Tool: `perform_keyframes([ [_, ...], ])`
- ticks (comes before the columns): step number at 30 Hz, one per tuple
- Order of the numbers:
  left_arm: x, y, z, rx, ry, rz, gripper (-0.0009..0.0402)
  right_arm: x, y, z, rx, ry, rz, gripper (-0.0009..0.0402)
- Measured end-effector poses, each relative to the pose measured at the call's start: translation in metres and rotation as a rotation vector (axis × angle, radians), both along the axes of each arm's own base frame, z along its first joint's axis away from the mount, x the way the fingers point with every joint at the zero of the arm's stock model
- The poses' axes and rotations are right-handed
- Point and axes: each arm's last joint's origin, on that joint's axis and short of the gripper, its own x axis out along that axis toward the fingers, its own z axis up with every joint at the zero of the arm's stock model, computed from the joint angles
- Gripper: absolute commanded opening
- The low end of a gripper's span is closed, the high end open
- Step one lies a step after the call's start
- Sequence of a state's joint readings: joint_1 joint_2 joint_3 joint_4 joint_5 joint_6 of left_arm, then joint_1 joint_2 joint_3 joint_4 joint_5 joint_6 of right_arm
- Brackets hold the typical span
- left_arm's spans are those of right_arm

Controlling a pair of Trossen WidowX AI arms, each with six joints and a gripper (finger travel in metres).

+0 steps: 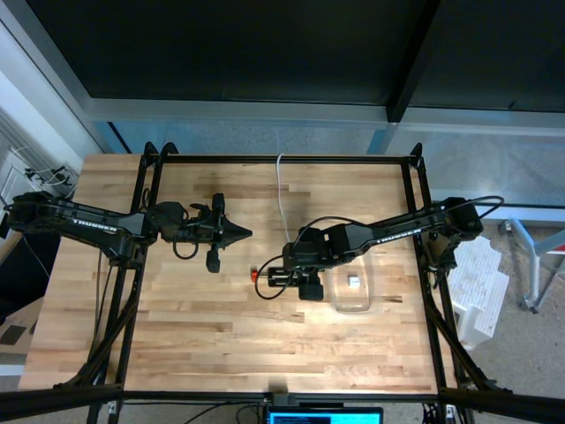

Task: Remove the power plug from the receptacle and place in the container

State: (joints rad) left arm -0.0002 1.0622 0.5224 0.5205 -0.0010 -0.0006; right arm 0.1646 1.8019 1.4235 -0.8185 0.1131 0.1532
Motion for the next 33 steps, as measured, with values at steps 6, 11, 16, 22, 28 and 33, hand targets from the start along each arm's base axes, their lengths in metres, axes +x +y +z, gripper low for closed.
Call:
perform_keyframes([
  [6, 0.0, 0.0, 0.0001, 0.0, 0.0, 0.0, 0.0, 0.0043, 0.0007, -0.0072, 0.003, 0.006, -0.01, 0.0235],
  [11, 0.0, 0.0, 0.0, 0.0, 0.0, 0.0, 0.0, 0.0051, 0.0007, -0.0076, 0.005, 0.002, -0.014, 0.0213],
  [16, 0.0, 0.0, 0.0002, 0.0, -0.001, 0.0, 0.0, 0.0053, 0.0006, -0.0076, 0.006, 0.0, -0.015, 0.0176],
  [22, 0.0, 0.0, 0.0002, 0.0, -0.001, 0.0, 0.0, 0.0059, 0.0006, -0.0073, 0.007, -0.008, -0.015, 0.0139],
  [28, 0.0, 0.0, 0.0, 0.0, 0.0, 0.0, 0.0, 0.0065, -0.0001, -0.0071, 0.007, -0.013, -0.016, 0.011],
  [33, 0.0, 0.0, 0.0001, 0.0, -0.001, 0.0, 0.0, 0.0068, 0.0, -0.0072, 0.008, -0.016, -0.016, 0.0086],
])
